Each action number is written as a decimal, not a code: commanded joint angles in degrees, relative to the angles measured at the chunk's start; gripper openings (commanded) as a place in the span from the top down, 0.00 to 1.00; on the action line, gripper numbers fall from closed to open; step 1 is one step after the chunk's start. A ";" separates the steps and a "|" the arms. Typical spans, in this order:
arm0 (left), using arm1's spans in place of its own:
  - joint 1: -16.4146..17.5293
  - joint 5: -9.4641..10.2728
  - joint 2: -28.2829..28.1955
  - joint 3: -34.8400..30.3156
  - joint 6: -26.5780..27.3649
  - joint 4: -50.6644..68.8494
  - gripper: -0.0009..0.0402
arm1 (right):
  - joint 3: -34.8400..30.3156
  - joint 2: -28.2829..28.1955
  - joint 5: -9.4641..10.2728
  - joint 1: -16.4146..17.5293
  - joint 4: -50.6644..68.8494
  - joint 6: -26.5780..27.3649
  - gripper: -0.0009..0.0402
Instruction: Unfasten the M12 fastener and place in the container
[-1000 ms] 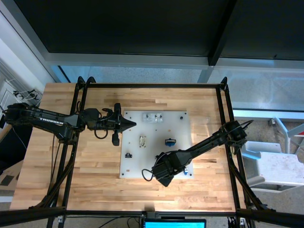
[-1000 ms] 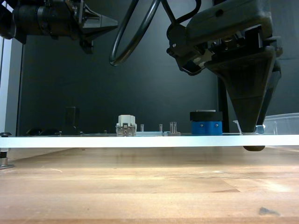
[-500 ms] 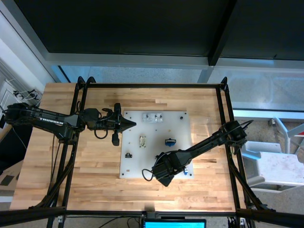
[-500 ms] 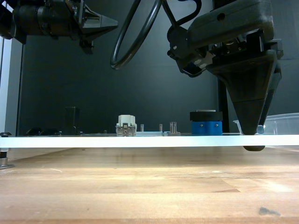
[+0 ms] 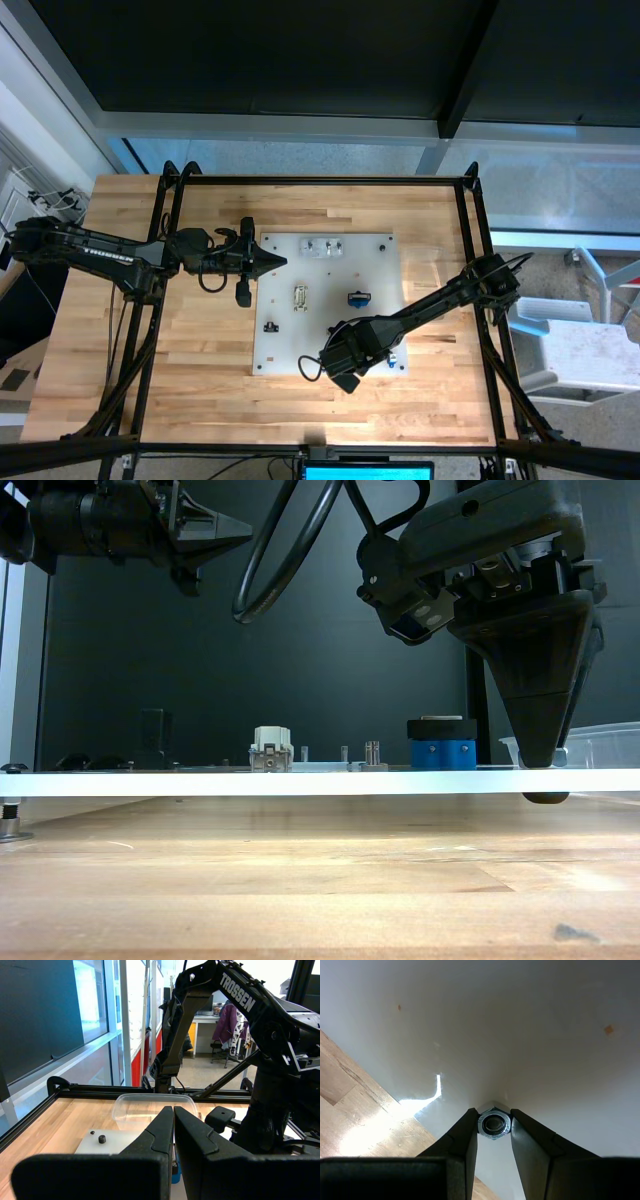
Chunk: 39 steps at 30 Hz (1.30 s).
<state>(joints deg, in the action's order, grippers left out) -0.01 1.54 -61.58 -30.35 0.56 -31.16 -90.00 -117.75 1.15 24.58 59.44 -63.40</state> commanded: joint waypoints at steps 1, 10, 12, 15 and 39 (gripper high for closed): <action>0.00 0.00 -0.02 -0.02 0.00 -0.02 0.98 | -0.02 0.00 0.11 0.04 -0.24 -0.20 0.89; 0.02 0.00 -0.02 -0.02 -0.02 -0.02 0.98 | -0.02 0.00 0.11 0.02 -1.99 7.52 0.98; 0.00 0.00 -0.02 -0.02 -0.02 -0.02 0.98 | -0.02 0.00 0.11 0.02 -1.97 11.80 0.98; 0.00 0.00 -0.02 -0.02 -0.02 -0.02 0.98 | -0.02 0.00 0.09 0.02 -1.92 20.26 0.97; 0.00 0.00 -0.02 -0.02 -0.02 -0.02 0.98 | -0.02 0.00 -0.07 -0.13 -2.27 108.04 0.97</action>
